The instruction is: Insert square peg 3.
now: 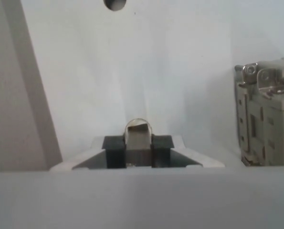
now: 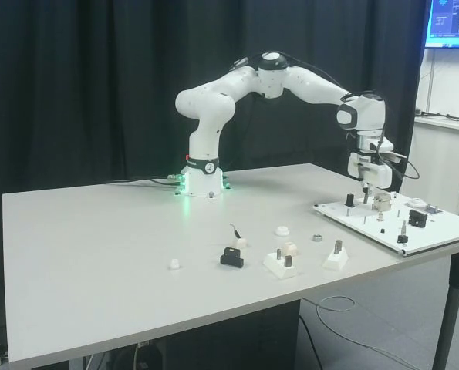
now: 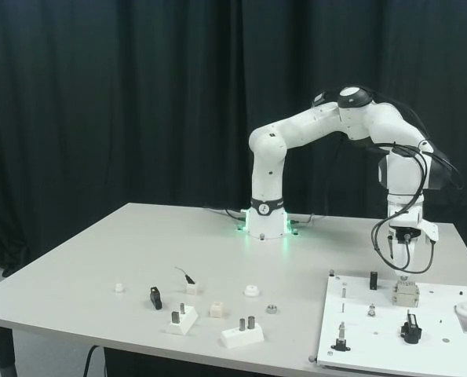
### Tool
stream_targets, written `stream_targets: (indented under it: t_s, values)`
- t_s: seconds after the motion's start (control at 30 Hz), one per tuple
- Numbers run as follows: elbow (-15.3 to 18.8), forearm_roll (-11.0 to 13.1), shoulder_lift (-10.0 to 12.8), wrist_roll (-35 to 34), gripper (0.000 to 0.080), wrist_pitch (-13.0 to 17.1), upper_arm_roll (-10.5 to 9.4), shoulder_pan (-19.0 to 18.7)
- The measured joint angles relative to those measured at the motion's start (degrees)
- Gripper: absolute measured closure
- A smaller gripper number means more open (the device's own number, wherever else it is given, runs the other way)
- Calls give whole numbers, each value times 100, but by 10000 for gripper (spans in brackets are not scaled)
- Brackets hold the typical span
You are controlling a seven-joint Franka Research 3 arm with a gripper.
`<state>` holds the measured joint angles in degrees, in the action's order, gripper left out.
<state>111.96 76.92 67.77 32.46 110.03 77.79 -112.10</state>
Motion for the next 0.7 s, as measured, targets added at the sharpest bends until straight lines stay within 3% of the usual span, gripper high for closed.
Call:
stream_targets:
  t_s: [0.27,0.7]
  values:
    - [42,57,-8,36,692,13,2,-7]
    - [193,388,-31,40,692,13,23,-15]
